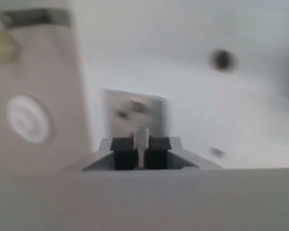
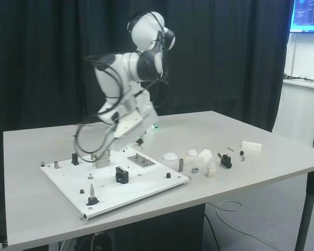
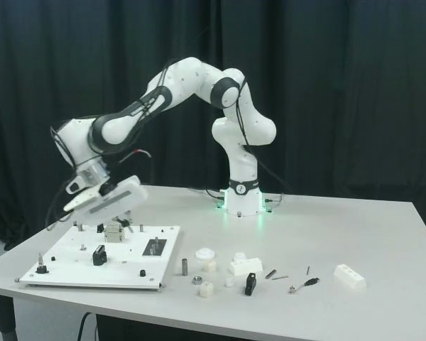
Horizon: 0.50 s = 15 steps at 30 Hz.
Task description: Place round peg 2.
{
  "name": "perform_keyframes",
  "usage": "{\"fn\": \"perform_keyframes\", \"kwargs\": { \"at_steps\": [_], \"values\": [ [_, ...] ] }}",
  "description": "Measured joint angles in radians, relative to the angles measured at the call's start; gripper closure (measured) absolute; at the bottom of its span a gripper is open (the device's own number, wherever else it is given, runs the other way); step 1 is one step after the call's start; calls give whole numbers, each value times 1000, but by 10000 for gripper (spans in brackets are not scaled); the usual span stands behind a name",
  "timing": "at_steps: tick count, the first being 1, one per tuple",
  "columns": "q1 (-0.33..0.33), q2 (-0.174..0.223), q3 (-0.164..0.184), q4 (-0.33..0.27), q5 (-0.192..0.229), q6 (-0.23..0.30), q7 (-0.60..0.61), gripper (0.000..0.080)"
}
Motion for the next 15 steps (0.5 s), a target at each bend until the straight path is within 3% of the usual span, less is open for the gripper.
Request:
{"fn": "perform_keyframes", "kwargs": {
  "at_steps": [15],
  "values": [
    [282, -106, 2, -167, 16, 54, 243, 741]
  ]
}}
